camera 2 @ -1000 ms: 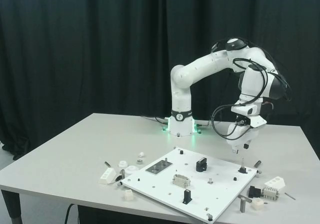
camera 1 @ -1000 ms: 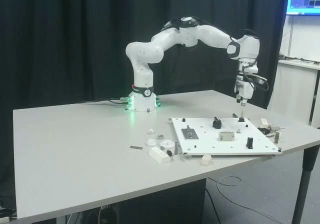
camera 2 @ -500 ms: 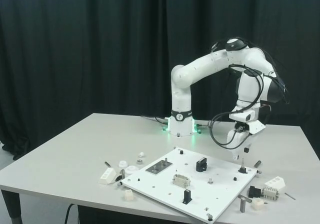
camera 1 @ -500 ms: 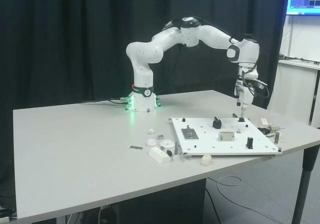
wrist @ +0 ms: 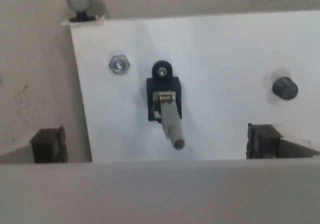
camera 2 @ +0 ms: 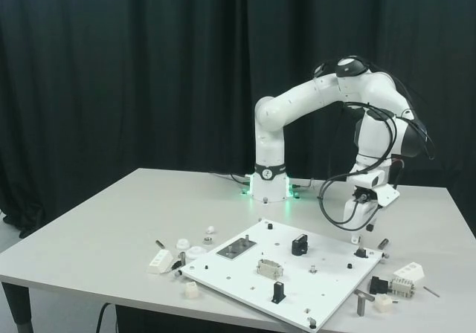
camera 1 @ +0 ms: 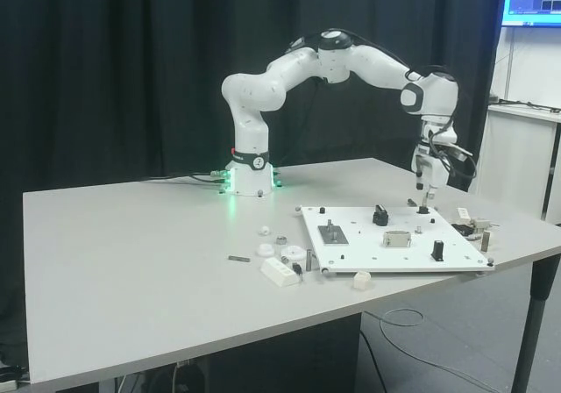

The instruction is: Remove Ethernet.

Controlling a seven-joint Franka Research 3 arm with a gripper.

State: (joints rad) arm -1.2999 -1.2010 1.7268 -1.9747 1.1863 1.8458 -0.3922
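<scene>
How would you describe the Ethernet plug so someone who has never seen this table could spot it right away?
Start at the white board lying on the grey table in front of the arm. Go to the board corner beneath the gripper. There a small black socket holds the Ethernet plug, a slim grey stub standing up out of it, unlike the bare black knob and nut nearby.

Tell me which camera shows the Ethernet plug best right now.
The wrist view: the Ethernet plug fills the middle of the picture, standing in its black socket on the white board. Both room views show it only as a tiny dark post under the hand, with no detail.
</scene>
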